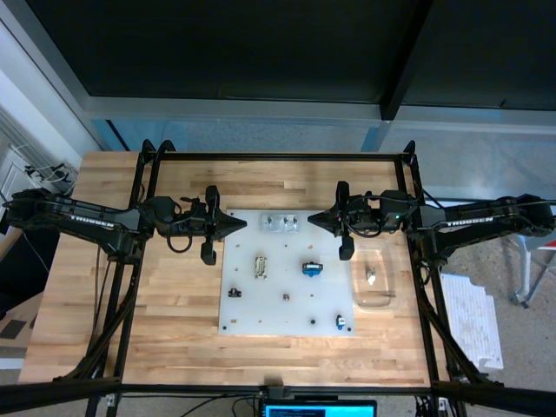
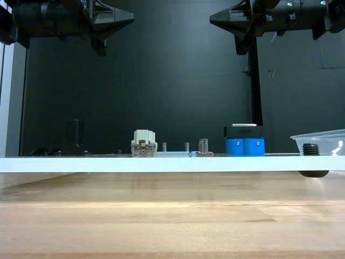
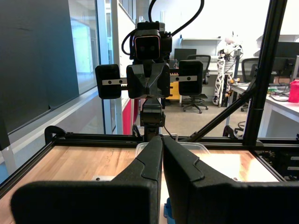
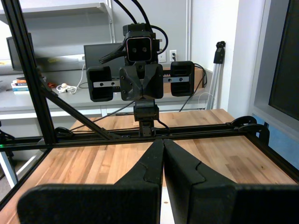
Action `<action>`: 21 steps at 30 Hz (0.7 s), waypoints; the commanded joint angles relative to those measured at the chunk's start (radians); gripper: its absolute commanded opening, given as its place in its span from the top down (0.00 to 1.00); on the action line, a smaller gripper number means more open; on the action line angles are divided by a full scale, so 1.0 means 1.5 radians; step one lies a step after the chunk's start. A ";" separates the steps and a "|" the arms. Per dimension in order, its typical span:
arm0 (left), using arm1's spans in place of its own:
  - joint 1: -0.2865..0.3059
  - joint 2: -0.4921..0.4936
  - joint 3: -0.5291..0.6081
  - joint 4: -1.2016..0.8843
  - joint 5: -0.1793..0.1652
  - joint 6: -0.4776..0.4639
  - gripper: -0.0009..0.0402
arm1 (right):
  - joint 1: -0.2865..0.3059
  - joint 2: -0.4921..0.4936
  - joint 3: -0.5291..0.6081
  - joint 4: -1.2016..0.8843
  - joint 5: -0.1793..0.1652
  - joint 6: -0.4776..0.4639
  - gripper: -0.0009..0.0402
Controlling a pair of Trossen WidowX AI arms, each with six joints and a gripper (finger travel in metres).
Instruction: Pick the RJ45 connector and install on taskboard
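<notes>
My left gripper (image 1: 236, 224) at the taskboard's (image 1: 261, 304) 11 o'clock, right gripper (image 1: 318, 219) at 1 o'clock, both pinched closed, empty, held high, likely to keep the fittings (image 1: 310, 268) clear | RJ45 connector (image 1: 372, 278) lies in the clear tray (image 1: 387, 301) at 3 o'clock, nearest my right arm (image 1: 469, 217).

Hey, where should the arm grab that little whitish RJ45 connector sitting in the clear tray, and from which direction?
Probably pinch the RJ45 connector across its body, coming straight down: it lies low inside the clear tray, whose walls block a sideways approach. The right pincer, shut and high by the taskboard, is nearer; the left pincer hangs shut opposite.
</notes>
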 commanded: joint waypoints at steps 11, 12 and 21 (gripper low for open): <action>0.000 0.000 0.000 0.000 0.000 0.000 0.98 | 0.002 -0.002 0.000 -0.013 0.000 0.003 0.98; 0.000 0.000 0.000 0.000 0.000 0.000 0.98 | 0.002 -0.004 0.000 -0.022 0.001 0.003 0.98; 0.000 0.000 0.000 0.000 0.000 0.000 0.98 | 0.002 -0.021 0.058 -0.255 0.006 0.002 0.98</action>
